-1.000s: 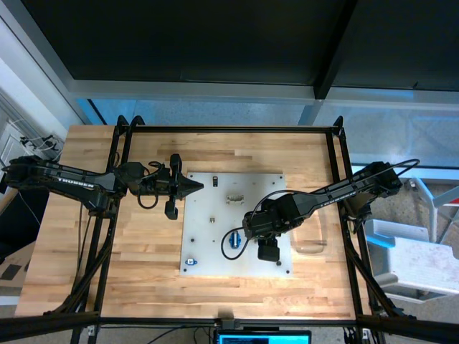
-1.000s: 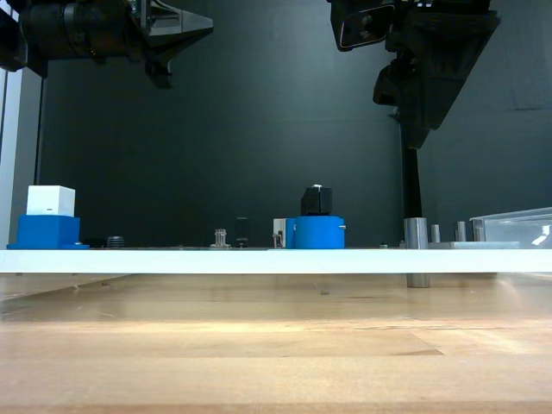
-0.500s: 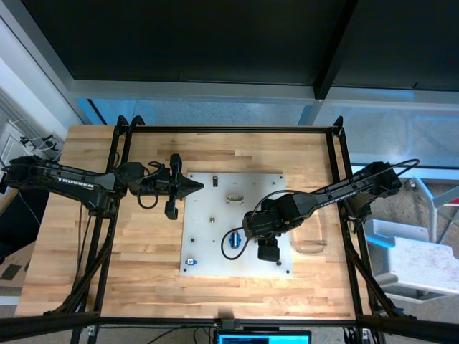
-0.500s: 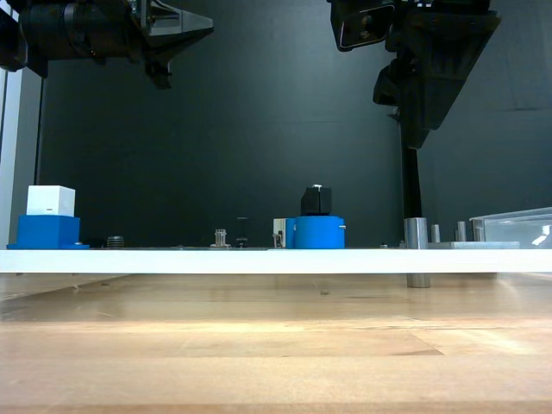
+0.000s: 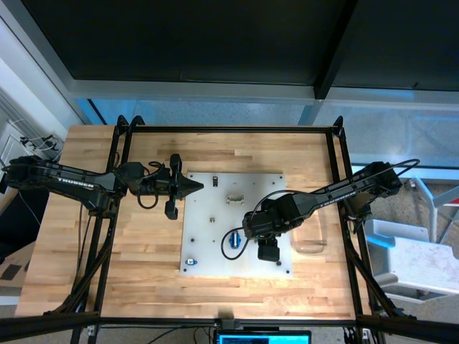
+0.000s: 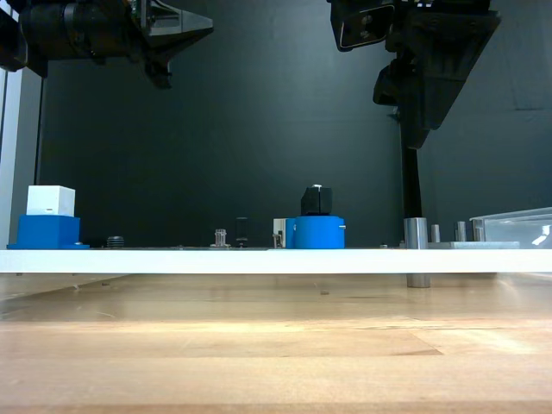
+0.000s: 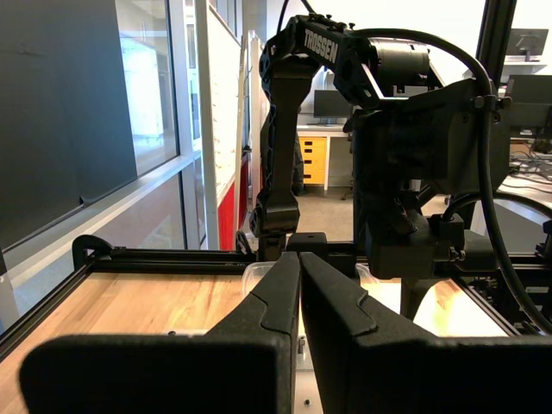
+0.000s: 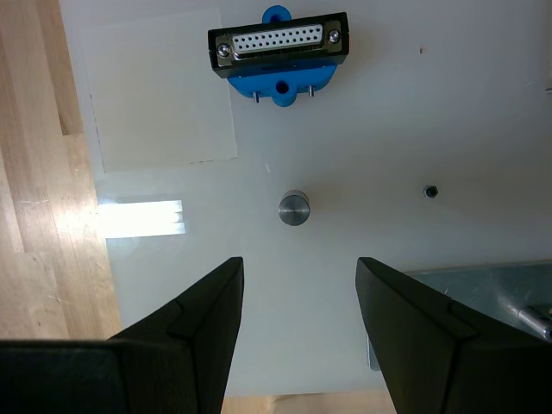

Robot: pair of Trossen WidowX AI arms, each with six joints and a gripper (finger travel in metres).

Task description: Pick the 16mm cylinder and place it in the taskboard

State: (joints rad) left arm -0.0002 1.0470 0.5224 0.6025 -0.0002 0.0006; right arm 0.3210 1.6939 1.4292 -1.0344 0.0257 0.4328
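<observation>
Cylinder (image 8: 293, 208) looks seated in the taskboard (image 8: 362, 112), right gripper (image 8: 299, 264) open and empty above it, left gripper (image 7: 299, 259) closed over the board's left edge; only withdrawal seems left

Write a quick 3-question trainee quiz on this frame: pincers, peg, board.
1. True or false: the left pincer is shut and held high near the left edge of the board.
2. Pick one. The right pincer is: A) open, hovering over the metal peg; B) shut on the peg; C) open, touching the board.
3. Fill in: the connector near the peg sits on a ____ base.

Key: 1 true; 2 A; 3 blue.
</observation>
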